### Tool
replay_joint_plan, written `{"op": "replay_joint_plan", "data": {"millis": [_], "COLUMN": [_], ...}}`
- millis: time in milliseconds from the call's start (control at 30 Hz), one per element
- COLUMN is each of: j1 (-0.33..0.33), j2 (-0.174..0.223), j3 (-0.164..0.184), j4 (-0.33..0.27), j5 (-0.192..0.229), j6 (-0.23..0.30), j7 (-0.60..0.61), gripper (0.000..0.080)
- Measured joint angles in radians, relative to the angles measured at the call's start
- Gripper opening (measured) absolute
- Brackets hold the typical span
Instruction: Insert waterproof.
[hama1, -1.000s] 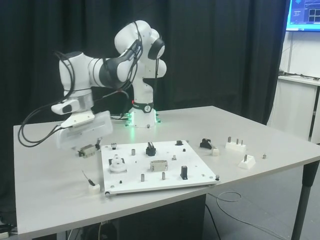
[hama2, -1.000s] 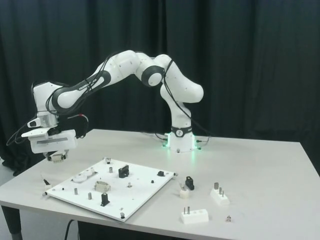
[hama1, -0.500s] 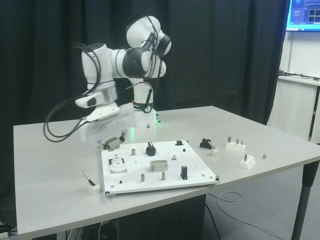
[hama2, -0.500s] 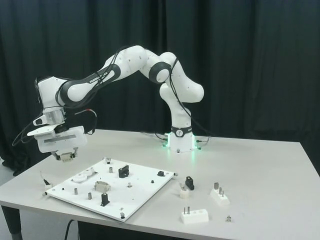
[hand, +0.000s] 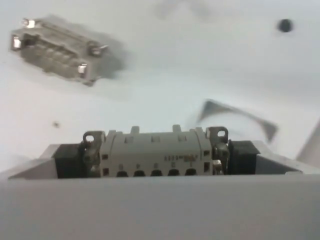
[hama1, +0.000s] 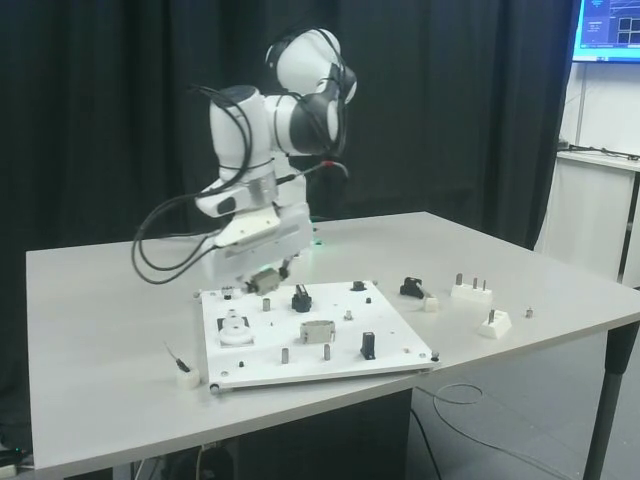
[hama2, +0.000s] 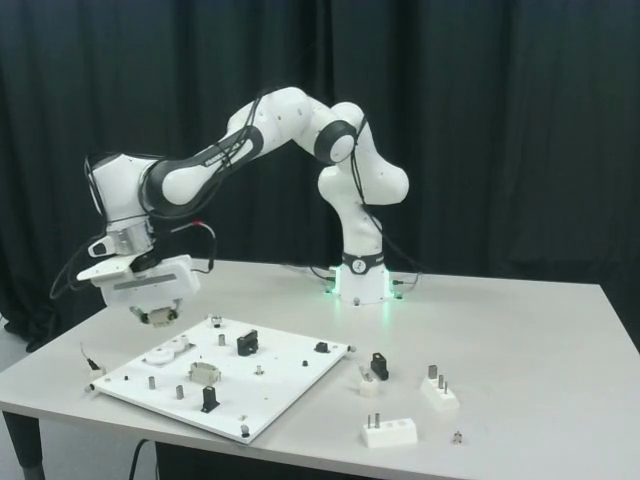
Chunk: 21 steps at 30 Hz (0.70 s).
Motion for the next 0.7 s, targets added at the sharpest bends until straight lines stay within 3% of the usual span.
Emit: {"op": "replay_joint_plan", "data": {"millis": [400,700], "j1": [0.099,0.180], "j2": [-0.052,-0.102], "j3": [0.000,0.001], "j4": [-0.101,-0.190], "j5": [-0.020,-0.023], "j6": [0.016,0.102], "j7": [0.158,0.325], "gripper": [0.0619,0.0619]}}
